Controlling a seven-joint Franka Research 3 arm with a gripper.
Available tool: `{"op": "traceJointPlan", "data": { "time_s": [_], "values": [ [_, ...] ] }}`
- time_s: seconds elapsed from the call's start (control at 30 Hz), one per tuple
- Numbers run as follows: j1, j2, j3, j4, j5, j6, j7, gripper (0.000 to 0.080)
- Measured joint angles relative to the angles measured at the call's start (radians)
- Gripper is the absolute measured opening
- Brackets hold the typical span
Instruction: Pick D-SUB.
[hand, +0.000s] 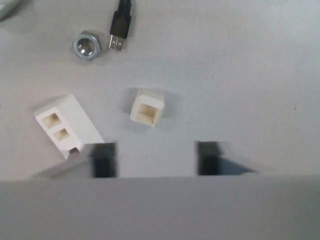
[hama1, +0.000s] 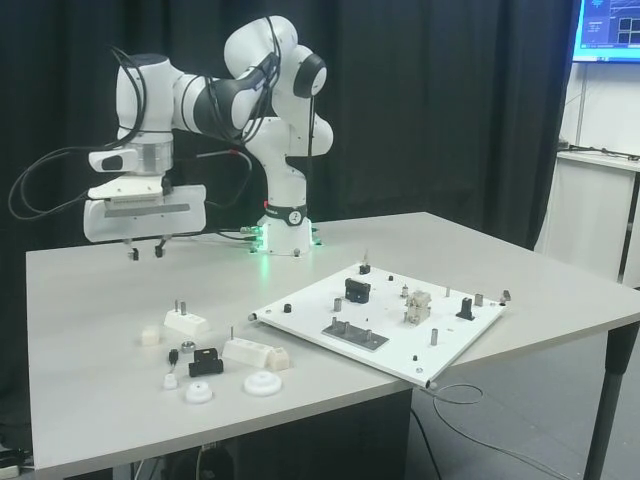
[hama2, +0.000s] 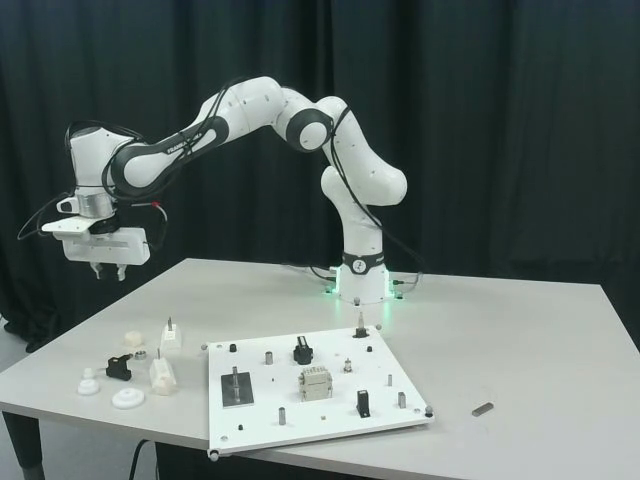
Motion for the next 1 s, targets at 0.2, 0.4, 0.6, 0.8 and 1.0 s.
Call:
{"op": "traceJointPlan", "data": {
  "time_s": [0.2,0.4,0.6,0.8,1.0],
  "values": [
    [0.006,-0.002,-0.001,0.002,0.0,0.0,0.0,0.0551],
    [0.015,-0.004,-0.009,0.003,0.0,0.001,0.0,0.0729],
    [0.02,-0.004,-0.018,0.004,-0.001,0.007,0.0,0.0782],
    [0.025,-0.004,-0.024,0.007,-0.001,0.015,0.0,0.0796],
    [0.027,-0.004,-0.026,0.012,-0.002,0.021,0.0,0.0799]
  ]
}}
